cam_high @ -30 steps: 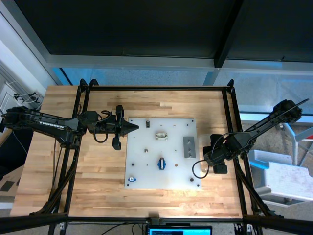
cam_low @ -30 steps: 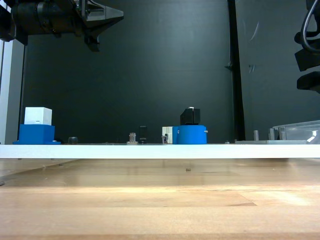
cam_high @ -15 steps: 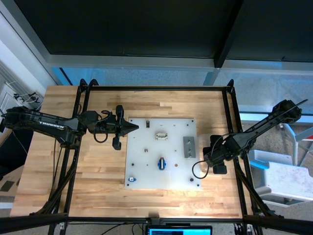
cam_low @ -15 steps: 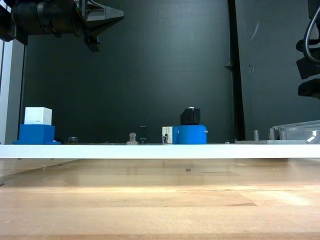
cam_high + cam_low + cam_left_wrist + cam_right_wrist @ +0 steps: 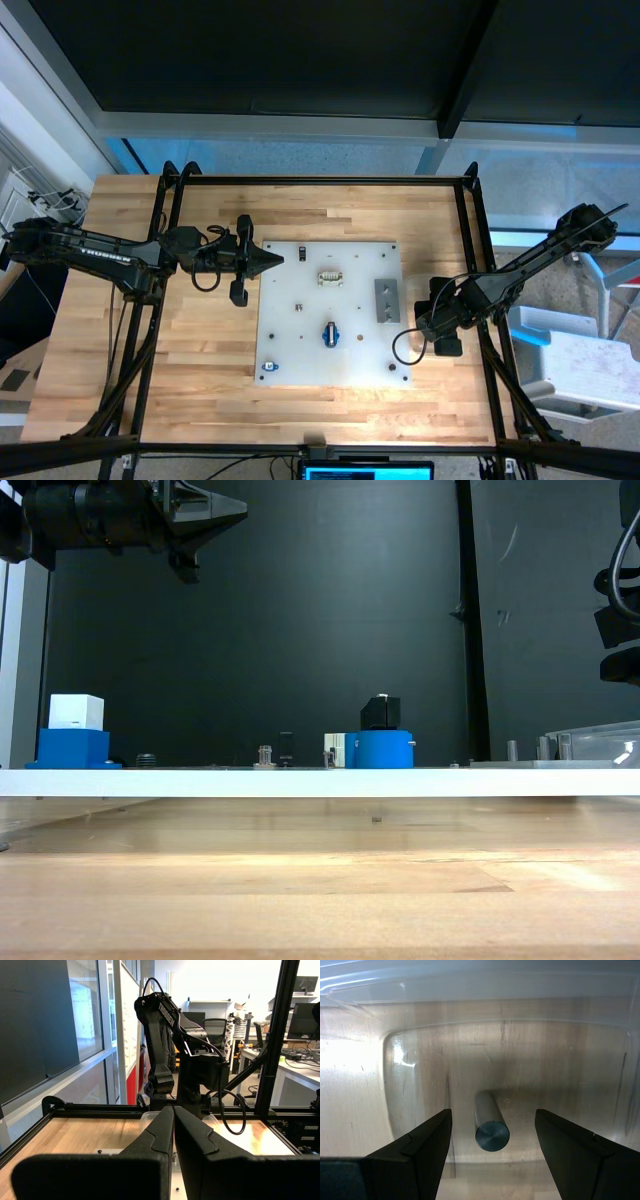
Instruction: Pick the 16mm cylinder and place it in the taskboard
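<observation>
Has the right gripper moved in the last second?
Yes. Low view: right gripper sank toward the clear tray; left gripper stays high above the taskboard.

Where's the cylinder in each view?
High: hidden under the right gripper, above the tray.
Low: not seen; tray at far right.
Left wrist: not seen; left gripper, shut, hovers by the board's left edge.
Right wrist: cylinder lies in the tray between open jaws.
Shared landmark: the tray.
</observation>
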Tool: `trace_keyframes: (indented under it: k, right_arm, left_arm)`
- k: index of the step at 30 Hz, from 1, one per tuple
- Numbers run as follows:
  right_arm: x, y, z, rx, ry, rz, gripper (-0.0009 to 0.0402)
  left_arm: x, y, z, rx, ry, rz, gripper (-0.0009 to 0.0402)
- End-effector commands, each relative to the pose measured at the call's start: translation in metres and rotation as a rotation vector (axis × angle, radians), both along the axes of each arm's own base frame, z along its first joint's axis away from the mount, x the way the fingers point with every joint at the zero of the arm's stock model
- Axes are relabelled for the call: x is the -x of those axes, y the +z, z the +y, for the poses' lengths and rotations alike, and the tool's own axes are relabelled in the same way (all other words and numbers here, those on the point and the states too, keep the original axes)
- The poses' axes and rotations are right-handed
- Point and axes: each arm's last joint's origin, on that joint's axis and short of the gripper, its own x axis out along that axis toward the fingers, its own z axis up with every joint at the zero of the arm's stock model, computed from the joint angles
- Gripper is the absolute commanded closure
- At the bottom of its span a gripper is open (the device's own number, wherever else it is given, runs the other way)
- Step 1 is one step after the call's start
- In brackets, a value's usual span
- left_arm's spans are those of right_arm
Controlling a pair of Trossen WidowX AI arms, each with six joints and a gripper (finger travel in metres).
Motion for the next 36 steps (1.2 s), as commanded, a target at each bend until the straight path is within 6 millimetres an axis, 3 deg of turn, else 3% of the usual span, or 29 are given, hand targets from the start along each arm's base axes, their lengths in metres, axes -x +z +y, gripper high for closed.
trace_keyframes:
  k: [1,19,36]
  right_arm:
    - [-0.0002,0.0001,0.0001,-0.001,0.0,-0.002,0.0162]
    - [-0.0003,0.0001,0.0005,-0.008,0.001,-0.002,0.0257]
    - [-0.0004,0.0002,0.0005,-0.01,0.001,-0.003,0.0306]
  left_arm:
    - [-0.0001,0.0001,0.0,0.0,0.0,0.0,0.0393]
    - [-0.0001,0.0001,0.0001,0.0,0.0,0.0,0.0393]
    - [-0.0001,0.0001,0.0001,0.0,0.0,0.0,0.0393]
